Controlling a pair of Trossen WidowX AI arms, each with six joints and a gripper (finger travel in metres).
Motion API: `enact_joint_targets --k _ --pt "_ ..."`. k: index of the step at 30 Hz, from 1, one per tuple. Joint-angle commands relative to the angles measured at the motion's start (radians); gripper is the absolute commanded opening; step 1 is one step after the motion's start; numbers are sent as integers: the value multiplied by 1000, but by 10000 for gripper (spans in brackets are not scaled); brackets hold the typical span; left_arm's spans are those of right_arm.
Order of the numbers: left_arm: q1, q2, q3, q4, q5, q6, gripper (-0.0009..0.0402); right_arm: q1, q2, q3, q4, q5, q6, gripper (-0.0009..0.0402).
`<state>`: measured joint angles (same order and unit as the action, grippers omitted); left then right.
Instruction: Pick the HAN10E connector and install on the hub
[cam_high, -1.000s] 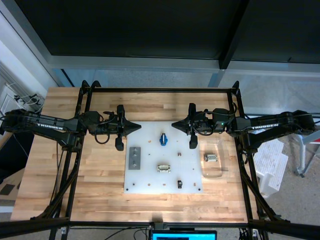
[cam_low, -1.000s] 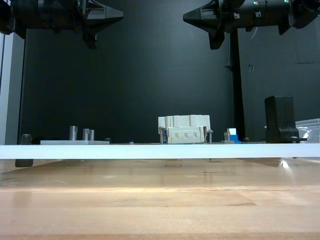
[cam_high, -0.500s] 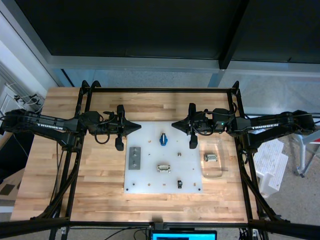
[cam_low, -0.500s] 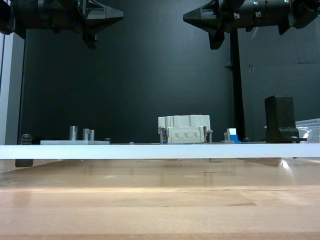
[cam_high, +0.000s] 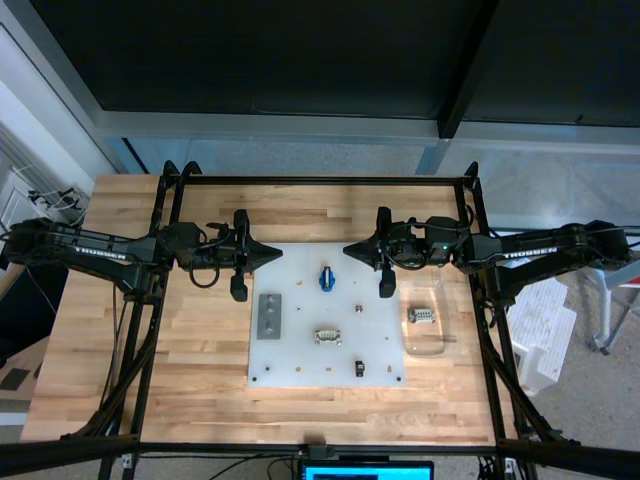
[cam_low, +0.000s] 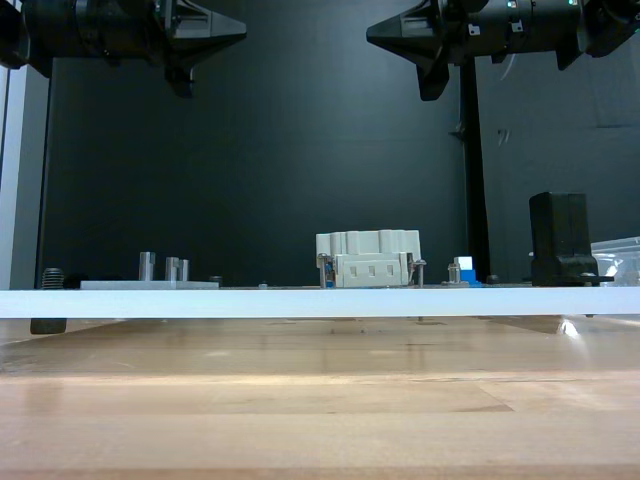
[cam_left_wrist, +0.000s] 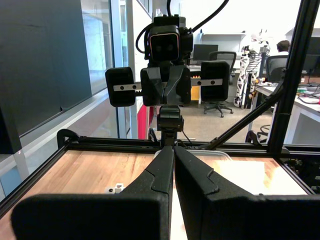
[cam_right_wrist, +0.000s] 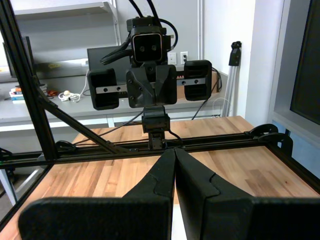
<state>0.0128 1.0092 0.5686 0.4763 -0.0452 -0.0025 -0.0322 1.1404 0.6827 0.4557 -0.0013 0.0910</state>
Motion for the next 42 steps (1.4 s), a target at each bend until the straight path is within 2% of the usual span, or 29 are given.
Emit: enact_joint_targets --k 1,7,13,21,30,35,42 --pt "0 0 0 0 0 0 1 0 -3 0 -31 2 -3 0" --pt "0 0 0 0 0 0 1 7 -7 78 -365 53 -21 0" --pt "0 0 0 0 0 0 1 47 -5 169 -678 57 -15 0" --pt "0 0 0 0 0 0 1 109 -5 266 -1050 61 51 0" --pt "0 0 0 0 0 0 1 189 -6 284 -1267 61 125 2" --pt "0 0 0 0 0 0 1 217 -6 284 -1353 61 168 27" --pt "0 0 0 0 0 0 1 226 -6 284 -1506 61 233 99"
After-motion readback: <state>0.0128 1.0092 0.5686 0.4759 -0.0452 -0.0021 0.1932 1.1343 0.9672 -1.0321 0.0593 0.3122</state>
